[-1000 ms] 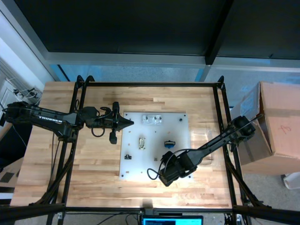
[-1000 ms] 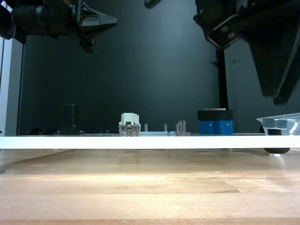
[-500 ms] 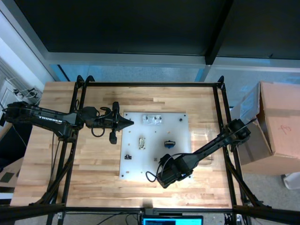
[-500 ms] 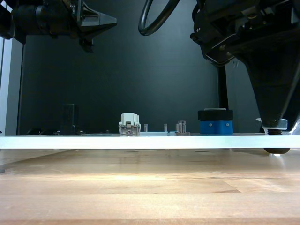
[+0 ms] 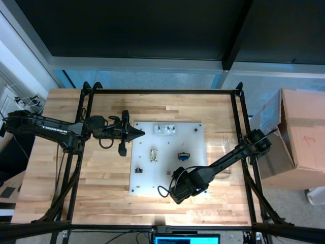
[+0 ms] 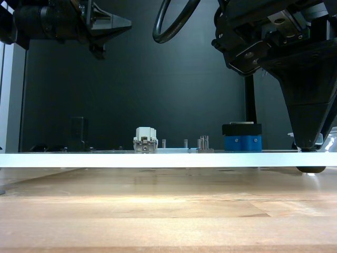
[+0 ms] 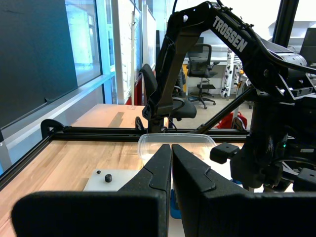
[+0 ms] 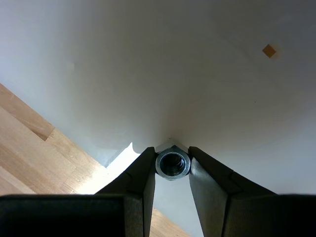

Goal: Unfasten the M12 nut and place it in the container

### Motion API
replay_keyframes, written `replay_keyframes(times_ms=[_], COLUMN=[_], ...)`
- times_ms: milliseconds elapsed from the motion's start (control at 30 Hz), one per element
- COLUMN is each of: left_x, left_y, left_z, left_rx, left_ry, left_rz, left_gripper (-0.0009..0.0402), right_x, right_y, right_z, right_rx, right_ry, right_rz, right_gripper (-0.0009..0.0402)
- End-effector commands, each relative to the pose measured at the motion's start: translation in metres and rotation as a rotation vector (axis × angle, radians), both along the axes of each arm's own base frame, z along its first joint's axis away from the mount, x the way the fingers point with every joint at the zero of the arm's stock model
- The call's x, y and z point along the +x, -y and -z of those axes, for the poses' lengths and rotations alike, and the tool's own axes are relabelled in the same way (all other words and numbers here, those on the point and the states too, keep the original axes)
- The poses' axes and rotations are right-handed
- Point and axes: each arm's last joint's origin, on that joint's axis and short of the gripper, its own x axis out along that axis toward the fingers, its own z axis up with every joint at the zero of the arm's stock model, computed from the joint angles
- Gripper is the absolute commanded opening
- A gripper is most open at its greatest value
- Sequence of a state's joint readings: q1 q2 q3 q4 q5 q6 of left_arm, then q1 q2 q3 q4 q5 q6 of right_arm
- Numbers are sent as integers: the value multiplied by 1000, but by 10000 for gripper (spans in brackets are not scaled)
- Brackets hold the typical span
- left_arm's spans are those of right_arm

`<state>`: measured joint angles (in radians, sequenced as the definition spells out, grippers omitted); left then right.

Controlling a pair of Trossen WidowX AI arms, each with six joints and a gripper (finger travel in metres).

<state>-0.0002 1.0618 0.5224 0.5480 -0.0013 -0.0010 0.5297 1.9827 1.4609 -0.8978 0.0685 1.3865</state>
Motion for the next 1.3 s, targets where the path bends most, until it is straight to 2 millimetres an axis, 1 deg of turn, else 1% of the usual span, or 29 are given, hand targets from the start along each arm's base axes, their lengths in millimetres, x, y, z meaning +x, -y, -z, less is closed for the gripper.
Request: replay_keyframes(times_ms=[33, 100, 300, 700, 933, 1067, 1300], left_x=[0, 0, 0, 0, 0, 0, 0], left_y=[0, 0, 0, 0, 0, 0, 0], left_z=[0, 0, 0, 0, 0, 0, 0], left_rx=[0, 0, 0, 0, 0, 0, 0], left_ry=[0, 0, 0, 0, 0, 0, 0], left_rz=[0, 0, 0, 0, 0, 0, 0], left_gripper=[0, 0, 0, 0, 0, 0, 0], right_x=[-1, -1, -3, -20, -27, -39, -79], right_y=[0, 0, 2, 13, 17, 25, 51], right_z=[-2, -3, -12, -48, -53, -55, -57], right_rx=[1, 2, 5, -14, -39, -84, -123], right_ry=[3, 5, 21, 41, 21, 21, 15], right_rz=[-8, -8, -19, -68, -149, -254, -466], right_gripper=[12, -3, 13, 12, 12, 12, 12])
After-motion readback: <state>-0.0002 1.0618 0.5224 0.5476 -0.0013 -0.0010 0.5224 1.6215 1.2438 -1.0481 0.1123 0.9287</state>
